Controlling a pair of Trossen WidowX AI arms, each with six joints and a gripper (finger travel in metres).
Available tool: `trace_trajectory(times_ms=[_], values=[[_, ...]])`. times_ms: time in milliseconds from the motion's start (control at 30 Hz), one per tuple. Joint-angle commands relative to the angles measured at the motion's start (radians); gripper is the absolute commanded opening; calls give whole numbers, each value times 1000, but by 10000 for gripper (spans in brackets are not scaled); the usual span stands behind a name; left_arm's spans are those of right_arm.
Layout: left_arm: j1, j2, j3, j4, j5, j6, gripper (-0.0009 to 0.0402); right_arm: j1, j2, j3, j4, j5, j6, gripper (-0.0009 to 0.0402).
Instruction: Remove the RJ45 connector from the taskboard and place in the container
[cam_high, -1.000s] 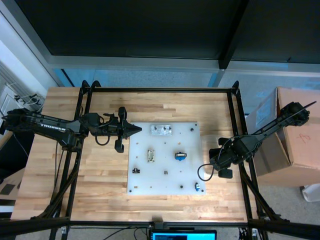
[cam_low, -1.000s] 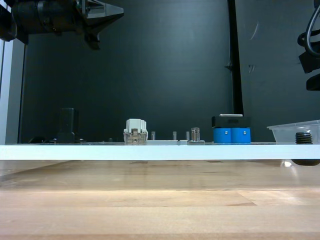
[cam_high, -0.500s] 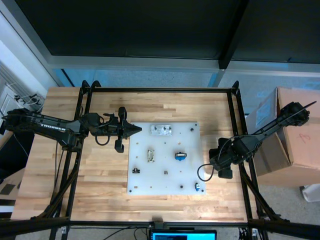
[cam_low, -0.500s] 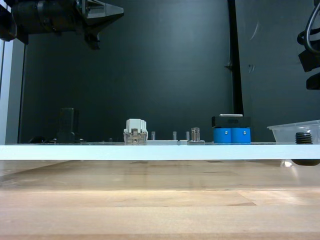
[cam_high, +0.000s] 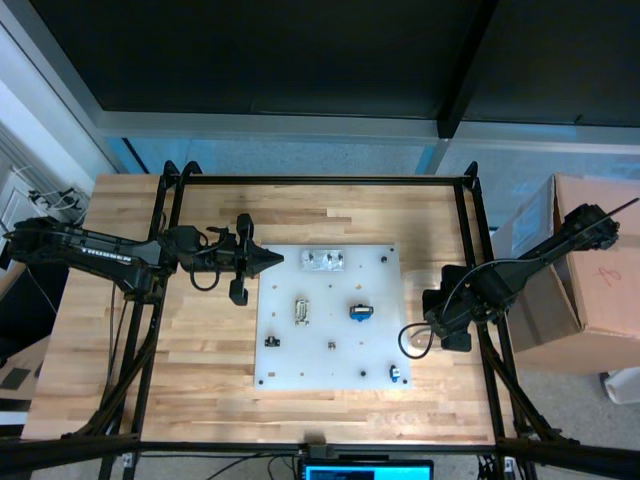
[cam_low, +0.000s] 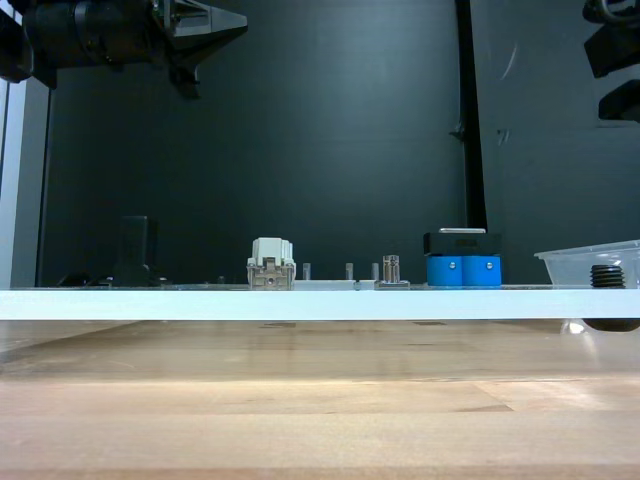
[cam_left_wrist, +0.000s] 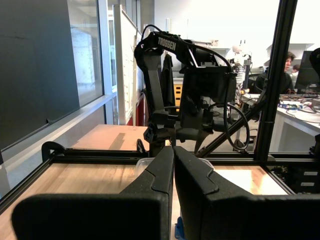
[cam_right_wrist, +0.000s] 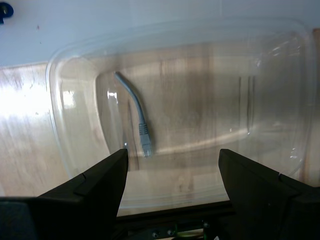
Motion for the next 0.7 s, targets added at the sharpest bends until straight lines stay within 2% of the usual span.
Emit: trace_trajectory(times_ms=[33, 267, 367, 700], values=[[0, 0, 0, 0, 0, 0, 0, 0, 1, 1, 0, 0, 5, 246], [0, 0, 0, 0, 0, 0, 0, -3, 0, 1, 41, 2, 8, 233], [0, 0, 0, 0, 0, 0, 0, -42, -4, 7, 123, 14, -27, 215], [0, 0, 0, 0, 0, 0, 0, -201, -90, -4, 488, 144, -245, 106]])
